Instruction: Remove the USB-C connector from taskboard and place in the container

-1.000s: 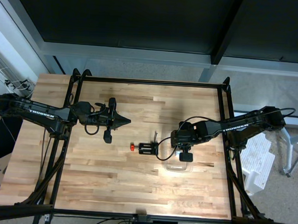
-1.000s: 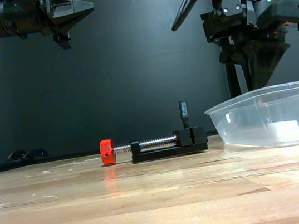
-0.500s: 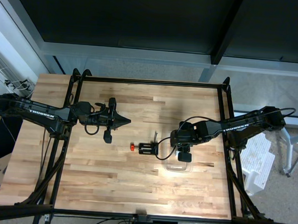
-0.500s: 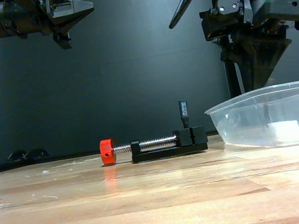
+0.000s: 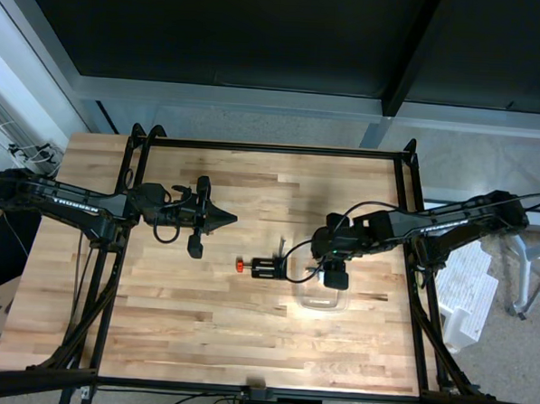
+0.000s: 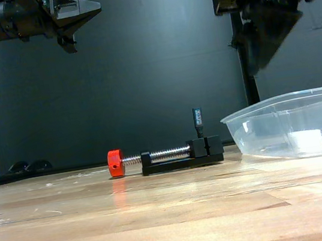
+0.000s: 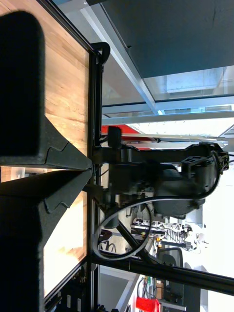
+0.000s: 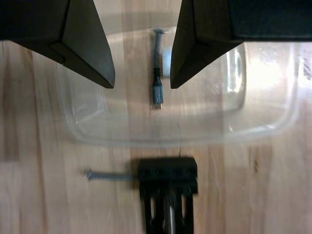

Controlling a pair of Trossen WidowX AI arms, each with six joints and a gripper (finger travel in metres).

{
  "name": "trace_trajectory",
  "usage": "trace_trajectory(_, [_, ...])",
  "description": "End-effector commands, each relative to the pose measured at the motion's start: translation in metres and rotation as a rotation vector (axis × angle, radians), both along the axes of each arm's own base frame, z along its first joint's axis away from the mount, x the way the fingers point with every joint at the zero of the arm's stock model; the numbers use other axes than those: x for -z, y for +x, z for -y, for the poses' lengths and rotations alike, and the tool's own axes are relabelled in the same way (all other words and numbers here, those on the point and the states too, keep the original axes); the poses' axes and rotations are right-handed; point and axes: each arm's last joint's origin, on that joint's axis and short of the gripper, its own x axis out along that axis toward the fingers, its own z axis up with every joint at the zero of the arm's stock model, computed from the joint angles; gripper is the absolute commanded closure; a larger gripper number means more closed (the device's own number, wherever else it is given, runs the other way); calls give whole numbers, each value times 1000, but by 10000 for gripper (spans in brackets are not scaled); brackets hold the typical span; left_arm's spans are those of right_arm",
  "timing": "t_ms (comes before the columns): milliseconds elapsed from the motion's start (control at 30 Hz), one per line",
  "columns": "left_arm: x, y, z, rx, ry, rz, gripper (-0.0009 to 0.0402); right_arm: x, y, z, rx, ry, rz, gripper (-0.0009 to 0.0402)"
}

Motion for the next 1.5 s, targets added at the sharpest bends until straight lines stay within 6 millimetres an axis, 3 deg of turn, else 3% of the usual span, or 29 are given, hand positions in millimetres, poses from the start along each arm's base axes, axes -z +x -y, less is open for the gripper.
trace_trajectory(33, [0,0,0,0,0,1,393,-12,-3,1,-1,11,83,257])
trace_trajectory(167, [0,0,0,0,0,0,393,-21,-4,5,18,1,197,291])
trace_trajectory(433, [0,0,0,0,0,0,393,-36,-4,13,14,6,449,398])
trace_trajectory(833, [0,0,0,0,0,0,393,-39,-10,37,-32,-4,802,393])
trace_trajectory(1067, [0,0,0,0,0,0,393,-31,-15,45,-49,35,962,393])
trace_trajectory(1500, [0,0,0,0,0,0,393,-28,-17,50,-35,34,1077,393])
